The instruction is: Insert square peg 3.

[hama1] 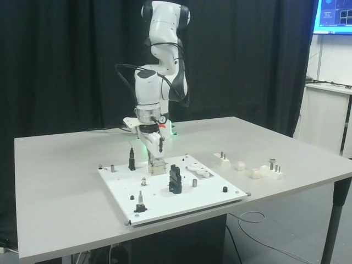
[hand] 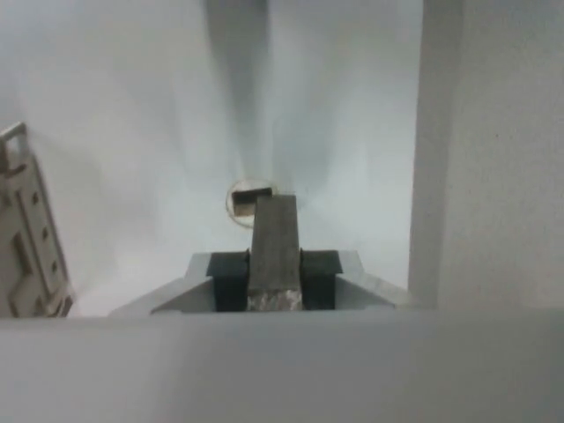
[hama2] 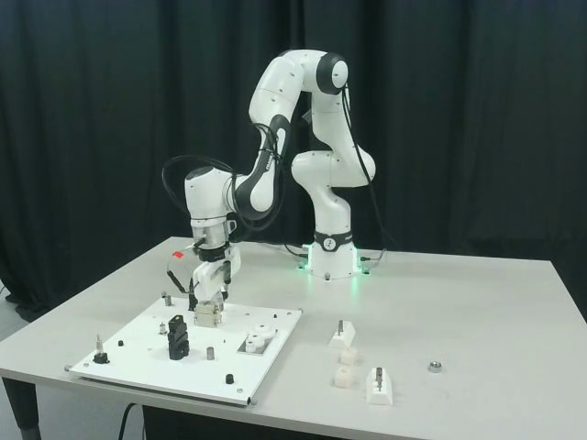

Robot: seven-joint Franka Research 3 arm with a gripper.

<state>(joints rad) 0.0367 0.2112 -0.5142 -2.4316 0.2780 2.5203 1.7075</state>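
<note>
A grey table (hama1: 60, 181) fills both room views, set before a black curtain (hama2: 110, 119). The white arm (hama2: 275, 137) is bolted on the table's far side and bends forward and down over a white board (hama1: 203, 203) that lies flat near the table's front edge. The board carries several small fixtures: a black clamp-like block (hama1: 175, 179) near its middle, a white block (hama2: 258, 340) beside it, short black posts and small upright pins near its edges. Off the board, on the bare table, sit a few small white blocks (hama2: 380, 386), well apart from the arm, and a small ring (hama2: 435, 367) lies farther out.

The gripper (hama1: 153, 144) points straight down over the board's rear half and is clenched on the square peg (hand: 275, 254). In the wrist view the peg is a dark, straight bar with flat sides, held upright between the two black fingertips (hand: 227, 278), one pressed against each side. Its lower end hangs just over a small grey block (hama1: 157, 168) on the board; from the room views it is hard to tell whether the peg touches that block. In the wrist view, past the peg's far end, a small round opening (hand: 248, 200) with a dark square recess shows on the white surface, lined up closely with the peg.
</note>
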